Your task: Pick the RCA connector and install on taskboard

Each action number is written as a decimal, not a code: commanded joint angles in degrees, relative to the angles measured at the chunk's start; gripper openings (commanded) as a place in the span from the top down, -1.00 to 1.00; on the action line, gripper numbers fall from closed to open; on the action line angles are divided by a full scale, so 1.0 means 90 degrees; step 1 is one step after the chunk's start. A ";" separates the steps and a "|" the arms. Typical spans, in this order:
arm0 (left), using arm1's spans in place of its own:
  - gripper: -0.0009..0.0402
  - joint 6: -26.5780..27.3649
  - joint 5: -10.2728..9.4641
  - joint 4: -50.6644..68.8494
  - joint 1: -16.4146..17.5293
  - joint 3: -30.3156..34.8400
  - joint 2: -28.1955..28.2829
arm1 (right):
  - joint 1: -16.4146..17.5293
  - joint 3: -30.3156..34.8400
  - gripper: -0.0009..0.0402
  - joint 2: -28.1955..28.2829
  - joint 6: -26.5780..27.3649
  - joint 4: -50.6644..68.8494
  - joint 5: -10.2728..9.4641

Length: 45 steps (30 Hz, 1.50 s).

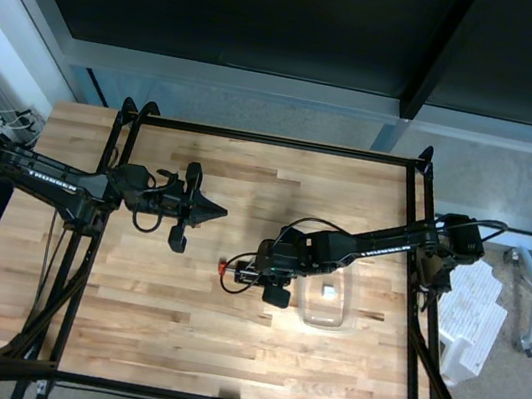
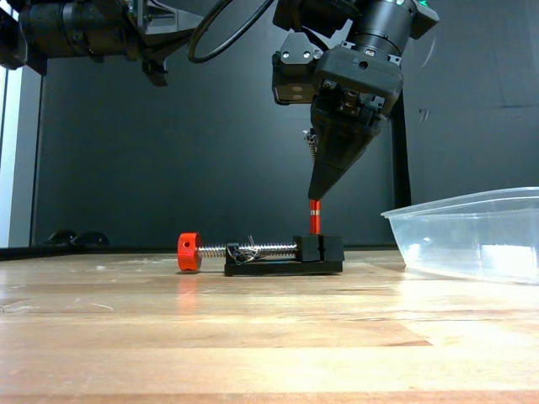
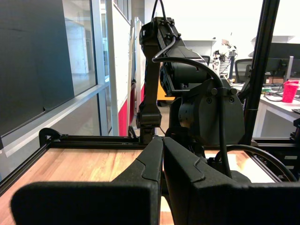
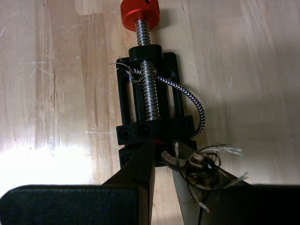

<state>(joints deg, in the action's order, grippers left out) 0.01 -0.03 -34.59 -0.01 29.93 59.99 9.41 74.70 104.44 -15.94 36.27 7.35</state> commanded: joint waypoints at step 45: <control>0.96 -0.0002 0.0000 0.0000 0.0000 0.0002 0.0000 | 0.0012 0.0192 0.09 -0.0736 0.0061 0.0595 0.0015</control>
<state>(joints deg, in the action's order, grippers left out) 0.01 -0.05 -34.59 -0.01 29.95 59.99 9.47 76.36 97.86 -15.49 41.36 7.46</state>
